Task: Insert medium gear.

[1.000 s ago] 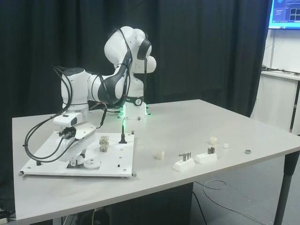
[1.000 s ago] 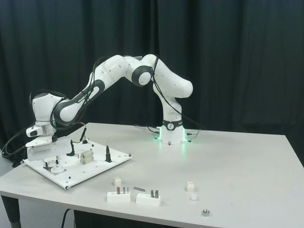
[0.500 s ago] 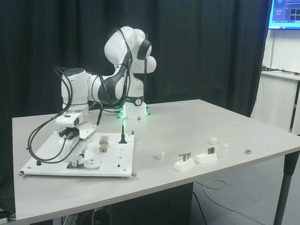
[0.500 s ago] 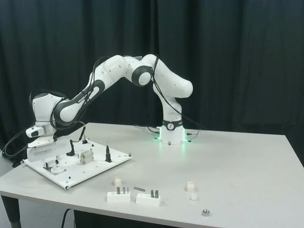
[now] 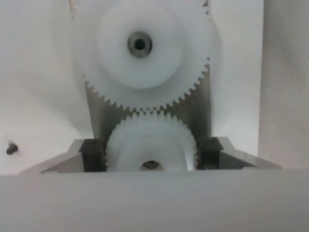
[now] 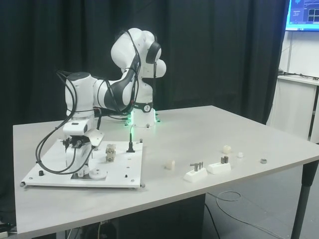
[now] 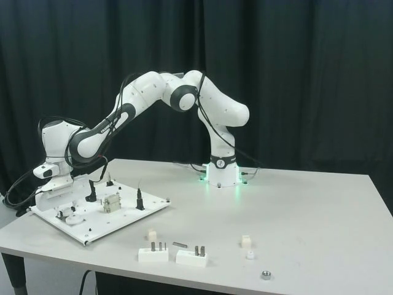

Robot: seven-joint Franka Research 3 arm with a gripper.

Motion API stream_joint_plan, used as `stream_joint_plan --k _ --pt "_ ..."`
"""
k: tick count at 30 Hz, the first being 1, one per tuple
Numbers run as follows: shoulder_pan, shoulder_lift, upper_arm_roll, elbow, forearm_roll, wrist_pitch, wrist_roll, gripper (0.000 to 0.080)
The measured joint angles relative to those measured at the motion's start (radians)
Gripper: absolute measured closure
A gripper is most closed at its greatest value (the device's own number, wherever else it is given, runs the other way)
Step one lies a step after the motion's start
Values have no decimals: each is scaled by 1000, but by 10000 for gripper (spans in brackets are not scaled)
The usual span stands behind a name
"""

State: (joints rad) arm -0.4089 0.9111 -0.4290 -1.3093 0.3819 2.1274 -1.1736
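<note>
1. Closest to our wrist camera sits the medium gear [image 5: 150, 147], framed by the two black fingertips [image 5: 92, 154] of the gripper [image 5: 150, 155], one on either flank of it; whether the pads clamp the gear or stand just clear we cannot tell
2. The gear's teeth meet those of the large gear [image 5: 145, 48] beyond it, both over the grey recess in the white assembly board [image 5: 38, 96], so we judge the gear seated on its shaft or nearly so
3. To finish well, we should press straight down along the shaft without tilting, allow a slight twist so the teeth settle into mesh, then part the fingers fully before lifting straight up
4. In the first room view the gripper [image 6: 79, 147] hangs low over the board's [image 6: 124, 169] near end, beside the large gear [image 6: 97, 174]
5. Further along the board stand a small metal block [image 6: 110, 152] and a black peg [image 6: 130, 145]
6. Well away on the grey table [image 6: 199, 134] lie two white fixture blocks [image 6: 195, 174] and several small loose parts
</note>
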Motion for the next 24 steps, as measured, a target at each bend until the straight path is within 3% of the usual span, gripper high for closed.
stream_joint_plan --k 14,19,24 --pt "0 0 0 0 0 2 -133 407" --pt "-1 0 0 0 3 2 -119 407" --pt "-1 0 -1 -1 5 2 -28 407"
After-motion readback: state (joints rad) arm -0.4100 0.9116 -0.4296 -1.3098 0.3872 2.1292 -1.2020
